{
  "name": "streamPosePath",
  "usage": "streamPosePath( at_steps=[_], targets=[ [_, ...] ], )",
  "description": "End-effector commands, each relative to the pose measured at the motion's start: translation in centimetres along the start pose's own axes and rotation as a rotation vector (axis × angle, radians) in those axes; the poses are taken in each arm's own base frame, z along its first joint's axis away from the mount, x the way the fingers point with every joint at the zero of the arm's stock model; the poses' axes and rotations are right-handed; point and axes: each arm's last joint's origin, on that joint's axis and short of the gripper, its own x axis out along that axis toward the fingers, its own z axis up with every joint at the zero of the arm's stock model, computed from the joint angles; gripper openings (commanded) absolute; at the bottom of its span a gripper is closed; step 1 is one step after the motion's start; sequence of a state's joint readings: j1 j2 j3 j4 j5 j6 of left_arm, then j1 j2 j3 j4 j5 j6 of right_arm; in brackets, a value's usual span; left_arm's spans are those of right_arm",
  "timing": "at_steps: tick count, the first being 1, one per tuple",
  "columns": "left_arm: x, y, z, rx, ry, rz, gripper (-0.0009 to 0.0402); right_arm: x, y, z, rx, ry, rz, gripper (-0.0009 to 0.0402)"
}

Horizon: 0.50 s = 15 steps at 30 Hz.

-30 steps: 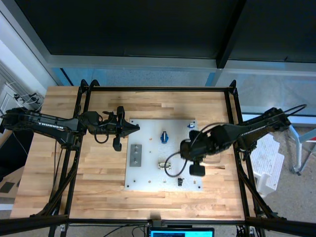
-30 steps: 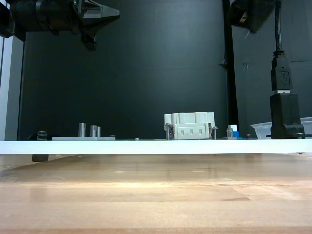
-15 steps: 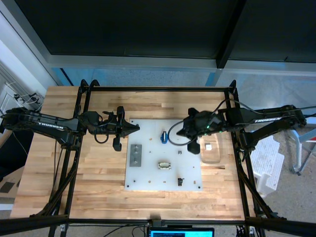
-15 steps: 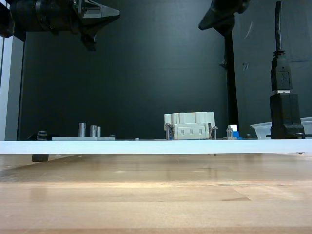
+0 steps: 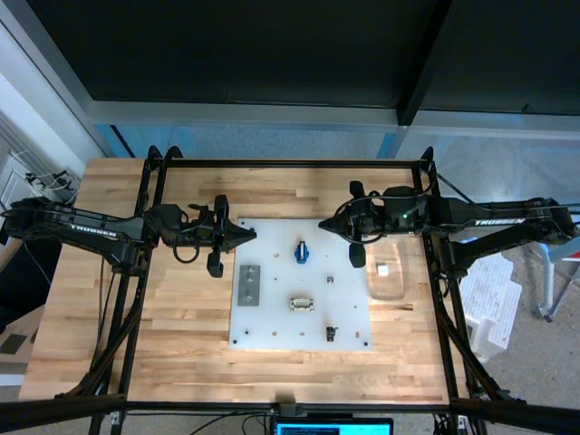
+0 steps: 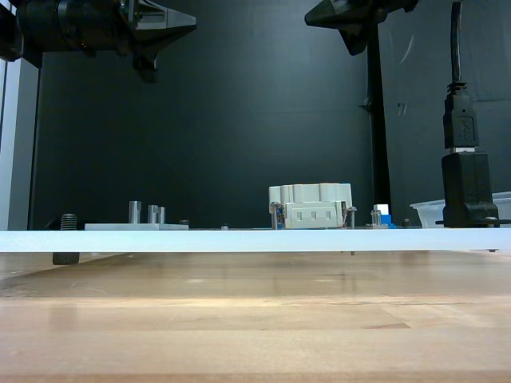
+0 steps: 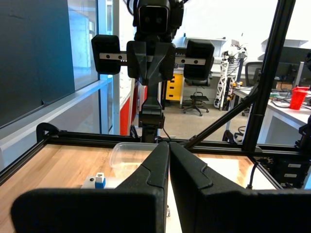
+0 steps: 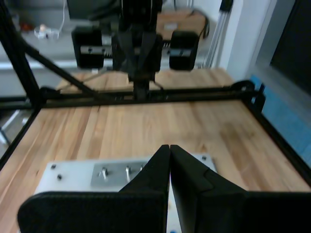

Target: Pick the USB connector and install on taskboard

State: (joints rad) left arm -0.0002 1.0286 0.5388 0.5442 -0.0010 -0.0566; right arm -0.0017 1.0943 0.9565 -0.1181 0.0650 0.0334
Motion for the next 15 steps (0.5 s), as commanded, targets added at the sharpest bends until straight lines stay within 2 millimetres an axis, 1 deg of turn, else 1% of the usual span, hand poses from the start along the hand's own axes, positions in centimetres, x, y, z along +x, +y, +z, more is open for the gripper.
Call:
streamPosePath(
  at_steps=[1,8,15],
  targets=[
    [0.0,0.0,0.0,0.000,0.000,0.000,0.0000,0.3,0.0,-0.6,0.008,-0.069,0.031,0.0000],
    [0.0,0.0,0.0,0.000,0.000,0.000,0.0000,0.7,-0.1,-1.9,0.015,-0.183,0.034,0.0000],
    [0.0,0.0,0.0,0.000,0.000,0.000,0.0000,0.9,-0.1,-3.4,0.016,-0.246,0.036,0.0000]
  ],
)
